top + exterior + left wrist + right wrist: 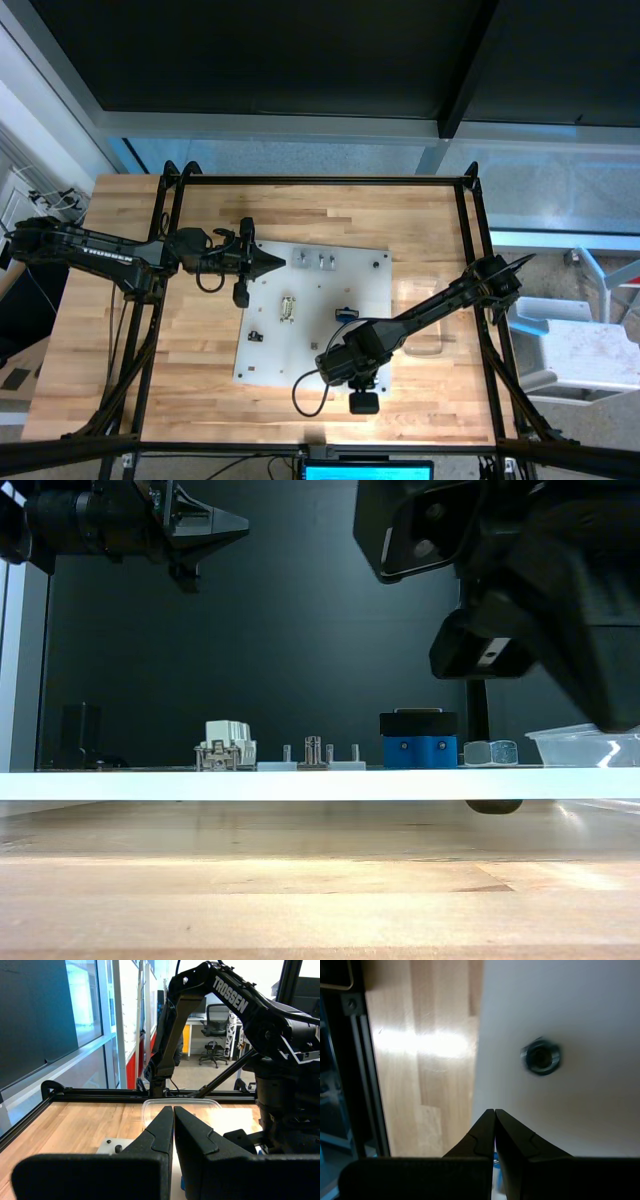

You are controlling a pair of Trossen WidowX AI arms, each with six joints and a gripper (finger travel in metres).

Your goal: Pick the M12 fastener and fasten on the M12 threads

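Observation:
The silver M12 nut (540,1056) sits on the white board (580,1010) with a dark centre showing through its hole, so it looks to be on its stud. In the low view the nut (490,752) stands at board level with no ribs showing under it. My right gripper (494,1112) hovers above the board's near right part, shut with nothing between its fingers, and its tips are apart from the nut. In the high view the right gripper (338,362) covers that spot. My left gripper (275,262) hangs shut over the board's far left edge.
A clear tray (590,745) stands right of the board. On the board sit a blue block (419,748), a silver post (313,752) and a white connector (226,746). The black frame rail (367,1070) runs along the table edge.

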